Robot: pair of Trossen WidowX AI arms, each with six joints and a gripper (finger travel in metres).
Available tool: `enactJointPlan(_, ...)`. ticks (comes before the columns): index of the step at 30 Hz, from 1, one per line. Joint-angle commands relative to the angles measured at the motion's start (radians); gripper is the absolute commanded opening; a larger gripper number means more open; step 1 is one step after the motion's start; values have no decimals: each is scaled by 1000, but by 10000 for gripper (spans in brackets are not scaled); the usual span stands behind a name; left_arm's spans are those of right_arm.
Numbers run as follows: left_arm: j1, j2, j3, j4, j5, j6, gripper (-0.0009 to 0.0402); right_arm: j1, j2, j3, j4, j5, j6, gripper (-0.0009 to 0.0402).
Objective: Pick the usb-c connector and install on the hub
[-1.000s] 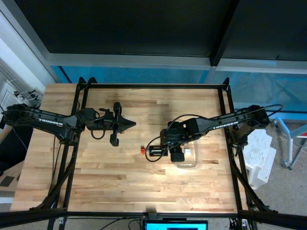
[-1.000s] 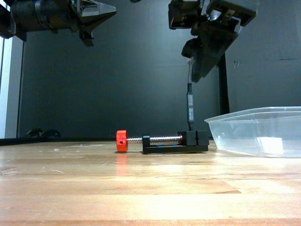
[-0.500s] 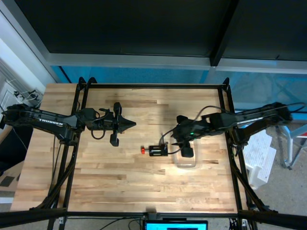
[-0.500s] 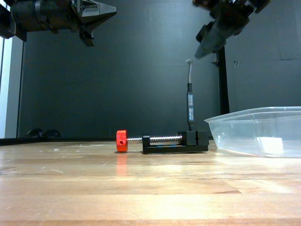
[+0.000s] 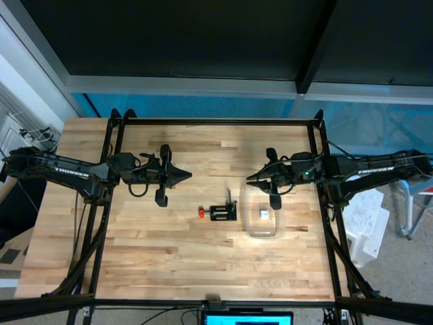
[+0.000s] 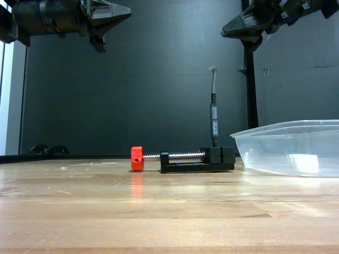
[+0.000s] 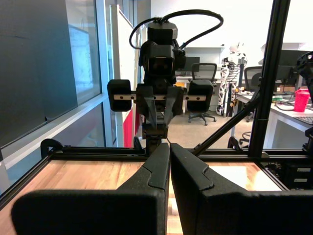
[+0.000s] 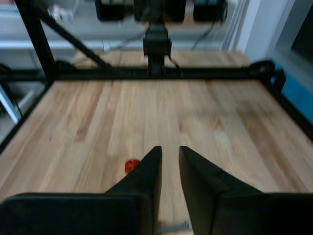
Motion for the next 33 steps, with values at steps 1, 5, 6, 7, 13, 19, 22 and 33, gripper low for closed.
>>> enactJointPlan(1,0,0,0,1,0,0,0,0,-44,-53,92,-23,-1,17)
enactJointPlan(5,0,0,0,0,0,0,0,0,-85,-119,221,-23,2,0)
enactJointPlan(6,0,0,0,0,0,0,0,0,-93,-135,256,-19,3,2)
enactJointPlan(7,0,0,0,0,0,0,0,0,-100,-149,290,-6,14,2)
enactJointPlan(13,0,0,0,0,0,0,0,-2,-120,-215,447,12,21,0)
enactJointPlan(19,0,0,0,0,0,0,0,-26,-153,-237,462,11,28,0)
enactJointPlan(22,0,0,0,0,0,0,0,-51,-154,-240,449,-23,45,0)
enactJointPlan(33,0,0,0,0,0,0,0,-57,-154,-194,357,-24,25,0)
